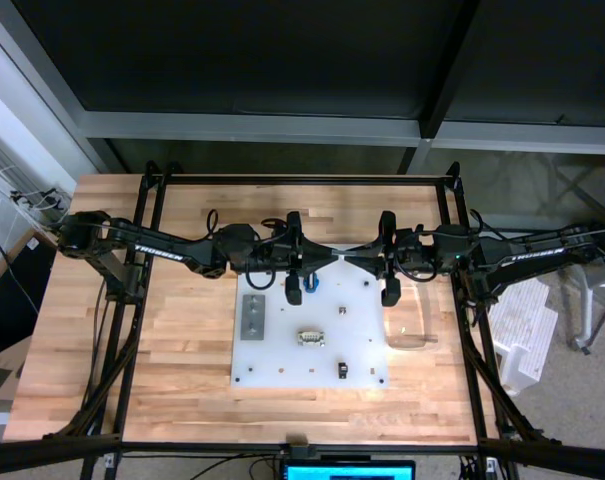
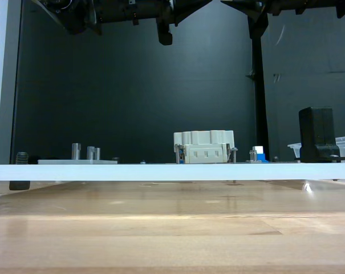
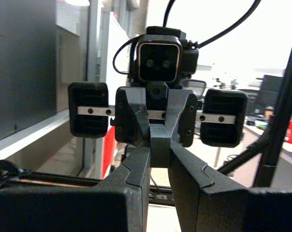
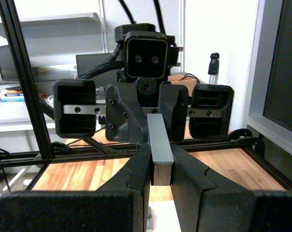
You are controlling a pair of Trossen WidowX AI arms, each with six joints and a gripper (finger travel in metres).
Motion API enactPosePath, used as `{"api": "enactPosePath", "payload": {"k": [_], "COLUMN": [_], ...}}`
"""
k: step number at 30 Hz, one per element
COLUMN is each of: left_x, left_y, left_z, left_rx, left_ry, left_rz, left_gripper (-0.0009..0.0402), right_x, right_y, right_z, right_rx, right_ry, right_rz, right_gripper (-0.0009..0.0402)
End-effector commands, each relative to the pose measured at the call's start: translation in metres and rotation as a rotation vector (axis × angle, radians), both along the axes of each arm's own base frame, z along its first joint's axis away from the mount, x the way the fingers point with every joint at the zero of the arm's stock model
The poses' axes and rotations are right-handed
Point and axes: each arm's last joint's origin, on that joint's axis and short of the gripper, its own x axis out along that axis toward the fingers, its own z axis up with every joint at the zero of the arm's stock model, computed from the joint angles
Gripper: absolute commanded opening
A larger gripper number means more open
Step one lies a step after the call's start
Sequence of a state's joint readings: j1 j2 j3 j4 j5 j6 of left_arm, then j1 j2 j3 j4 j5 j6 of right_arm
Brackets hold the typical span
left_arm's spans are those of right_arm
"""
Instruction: Pick the 16mm bar and install on taskboard
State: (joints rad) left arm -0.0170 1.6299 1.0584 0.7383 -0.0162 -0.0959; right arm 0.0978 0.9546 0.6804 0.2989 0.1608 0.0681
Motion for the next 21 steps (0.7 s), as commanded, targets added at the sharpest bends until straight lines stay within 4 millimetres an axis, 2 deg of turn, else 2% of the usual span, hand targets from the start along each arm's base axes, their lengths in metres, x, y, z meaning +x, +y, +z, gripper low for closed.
{"api": "enactPosePath", "payload": {"k": [1,7,11,15,21], "left_x": [0.000,0.000,-0.001,-0.008,-0.020], "left_y": [-0.002,-0.001,0.000,0.000,0.000], "left_z": [0.000,0.000,-0.002,-0.003,-0.004], "left_rx": [0.004,0.003,-0.003,-0.013,-0.024], "left_ry": [-0.001,0.001,0.009,0.015,0.048], "left_rz": [-0.032,-0.023,-0.007,-0.001,0.006], "left_gripper": [0.0044,0.0142,0.0180,0.0186,0.0169], "right_x": [0.000,0.000,0.000,0.000,-0.003], "right_y": [0.000,0.000,0.000,0.000,0.000], "right_z": [0.000,0.002,0.005,0.007,0.013], "right_rx": [0.001,0.000,-0.006,-0.012,-0.001], "right_ry": [-0.002,-0.002,-0.005,0.054,0.225], "right_rz": [-0.004,-0.004,-0.005,-0.006,-0.005], "right_gripper": [0.0000,0.0000,0.0000,0.0000,0.0000]}}
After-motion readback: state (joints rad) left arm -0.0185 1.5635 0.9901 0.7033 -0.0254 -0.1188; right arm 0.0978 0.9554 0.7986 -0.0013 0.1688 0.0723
